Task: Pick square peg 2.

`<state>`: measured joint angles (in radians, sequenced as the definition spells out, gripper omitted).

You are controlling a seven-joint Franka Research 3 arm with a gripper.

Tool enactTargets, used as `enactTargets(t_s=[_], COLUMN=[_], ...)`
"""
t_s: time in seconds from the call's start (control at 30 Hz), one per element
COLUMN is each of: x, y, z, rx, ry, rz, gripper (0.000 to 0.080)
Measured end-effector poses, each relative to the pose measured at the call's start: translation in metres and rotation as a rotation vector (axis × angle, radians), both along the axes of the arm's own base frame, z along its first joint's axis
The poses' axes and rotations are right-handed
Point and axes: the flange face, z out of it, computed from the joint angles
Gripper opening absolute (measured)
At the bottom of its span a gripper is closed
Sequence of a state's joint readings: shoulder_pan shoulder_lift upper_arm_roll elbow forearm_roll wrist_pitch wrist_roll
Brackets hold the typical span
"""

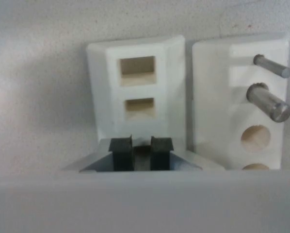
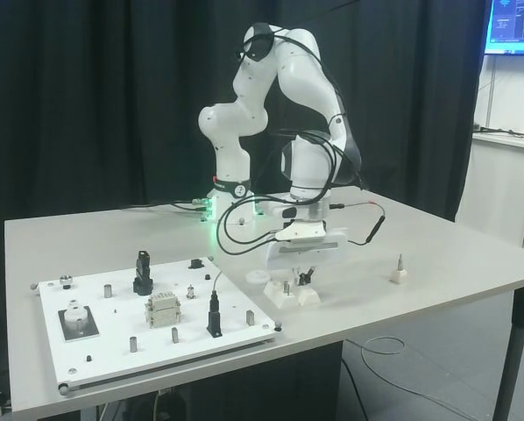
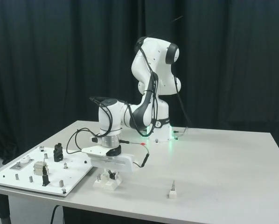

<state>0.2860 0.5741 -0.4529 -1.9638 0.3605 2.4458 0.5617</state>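
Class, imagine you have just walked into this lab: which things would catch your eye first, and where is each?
The white robot arm stands out against the black curtain, bent down over the grey table near its front edge. Its gripper hangs low over two small white blocks: the square-hole block and, beside it, the round-hole block with two grey pegs. A white assembly board lies at one end of the table.

Even overhead room light, soft shadows on the table [image 2: 437, 254], blurred wrist foreground, black backdrop.

White arm [image 3: 151, 79] bends low over small white blocks [image 3: 108, 183].
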Motion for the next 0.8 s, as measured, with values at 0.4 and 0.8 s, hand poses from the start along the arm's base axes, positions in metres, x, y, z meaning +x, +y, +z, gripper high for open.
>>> enactTargets(t_s=[0.4,0.8], x=[0.003,0.005], y=[-0.001,-0.001], z=[0.004,0.036], rx=[-0.010,0.004], ry=[-0.004,-0.006], rz=[0.014,0.033], gripper=[0.0078,0.0078])
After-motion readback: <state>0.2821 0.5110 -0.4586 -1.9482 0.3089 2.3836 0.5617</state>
